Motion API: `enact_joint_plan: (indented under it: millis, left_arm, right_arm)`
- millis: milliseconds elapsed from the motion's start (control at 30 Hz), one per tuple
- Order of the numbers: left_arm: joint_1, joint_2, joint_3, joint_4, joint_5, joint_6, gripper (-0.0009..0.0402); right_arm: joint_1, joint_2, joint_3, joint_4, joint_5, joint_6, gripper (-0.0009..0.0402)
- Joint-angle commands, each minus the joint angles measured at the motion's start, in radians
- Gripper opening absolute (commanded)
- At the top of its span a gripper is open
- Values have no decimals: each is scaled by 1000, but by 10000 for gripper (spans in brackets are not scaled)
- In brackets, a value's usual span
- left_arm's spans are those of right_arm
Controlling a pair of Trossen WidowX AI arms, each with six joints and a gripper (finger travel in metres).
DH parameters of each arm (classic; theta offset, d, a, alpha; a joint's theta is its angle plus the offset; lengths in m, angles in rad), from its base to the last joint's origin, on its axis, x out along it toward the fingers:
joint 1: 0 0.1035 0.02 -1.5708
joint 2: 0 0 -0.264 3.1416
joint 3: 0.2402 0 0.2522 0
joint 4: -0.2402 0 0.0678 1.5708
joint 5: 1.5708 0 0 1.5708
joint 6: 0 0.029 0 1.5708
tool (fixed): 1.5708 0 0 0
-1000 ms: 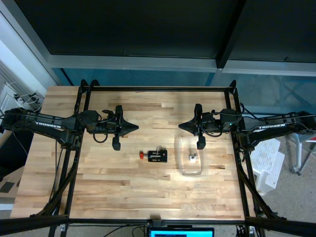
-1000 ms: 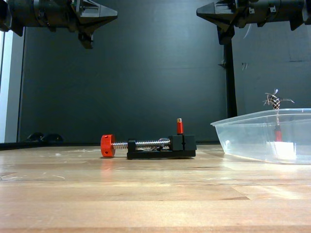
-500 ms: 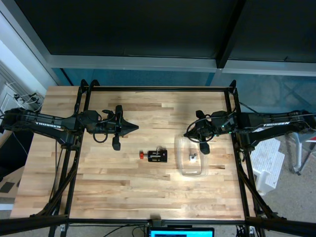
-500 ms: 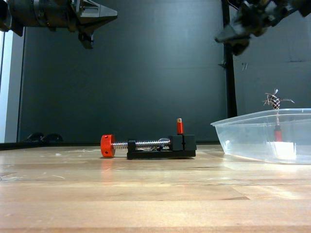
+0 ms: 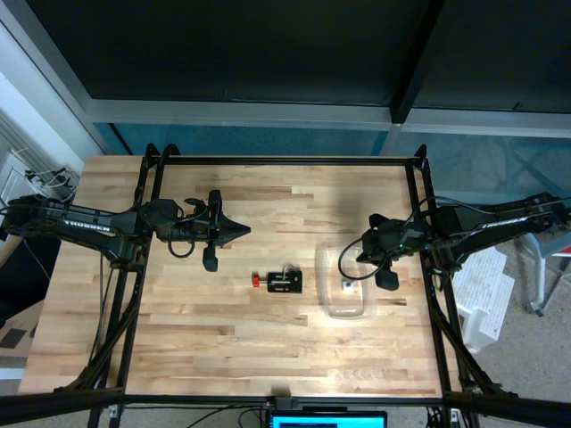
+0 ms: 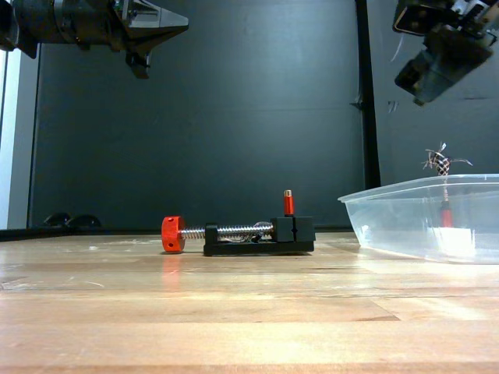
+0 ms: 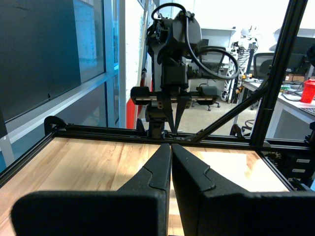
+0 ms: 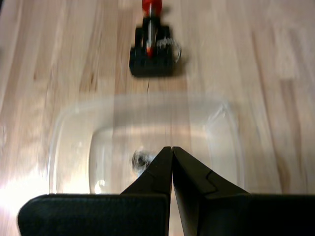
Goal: Pick the rca connector and install on the hub
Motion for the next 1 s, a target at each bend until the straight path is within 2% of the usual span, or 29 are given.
enact_joint_plan:
  millis: [33, 167, 433, 567, 733, 1000]
  left_arm:
    - [0, 0, 0, 0, 0, 0, 0]
    - [0, 0, 0, 0, 0, 0, 0]
    - [0, 0, 0, 0, 0, 0, 0]
    - [0, 0, 0, 0, 0, 0, 0]
    - [0, 0, 0, 0, 0, 0, 0]
    - [0, 0, 0, 0, 0, 0, 0]
  right_arm:
    - [18, 27, 2, -41, 0, 12, 3]
    - [38, 79, 2, -77, -1, 23, 33]
    - [44, 183, 2, -83, -6, 40, 139]
    - [48, 233, 2, -82, -5, 50, 176]
    - [53, 292, 2, -75, -4, 51, 187]
    - [65, 360, 2, -16, -4, 52, 172]
